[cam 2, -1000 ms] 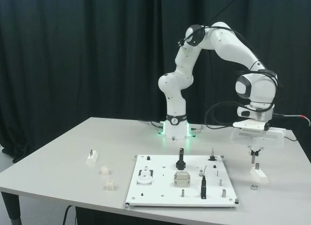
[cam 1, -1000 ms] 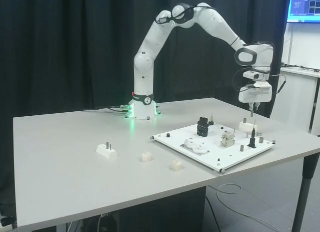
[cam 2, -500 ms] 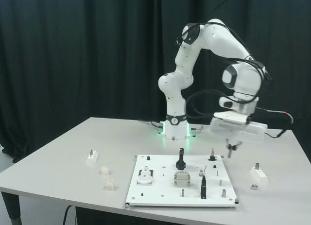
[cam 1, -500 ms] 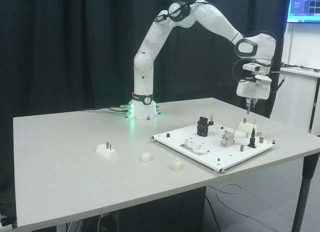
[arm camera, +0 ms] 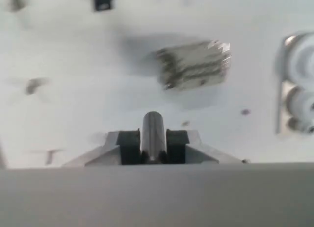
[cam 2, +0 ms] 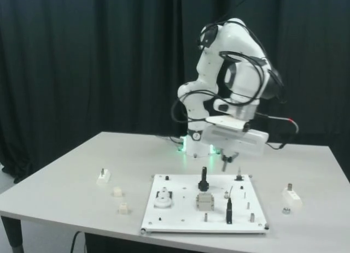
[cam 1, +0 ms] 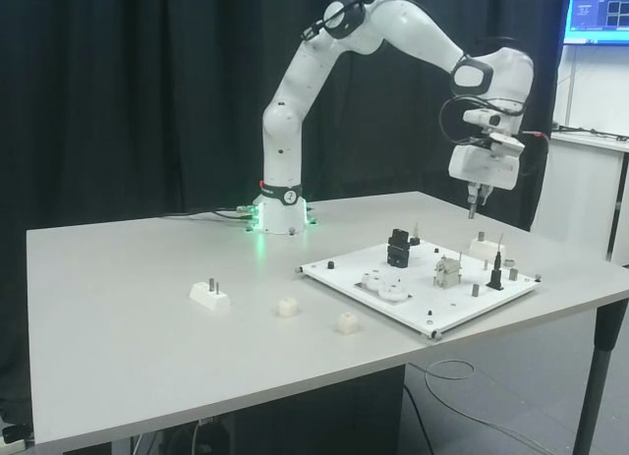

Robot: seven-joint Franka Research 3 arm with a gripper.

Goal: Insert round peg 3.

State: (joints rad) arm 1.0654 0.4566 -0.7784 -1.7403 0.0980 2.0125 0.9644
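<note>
Gripper clamped on the round peg, and you can see it plainly in the wrist view: the grey pin stands straight out between the two black pads, pinched on both sides. So the pickup is done, no question there.

In the second room view the gripper hangs above the far edge of the white board, the peg pointing down and well clear of the surface. Nothing touching yet.

Beyond the peg tip in the wrist view sits a grey ribbed block on the board, and off to one side of the jaws a white gear piece. A small dark spot just ahead of the tip might be a hole, though the view is too blurred to say which socket it is.

What's left, by my reading: line the peg up over its hole, bring it down straight, seat it, let go
</note>
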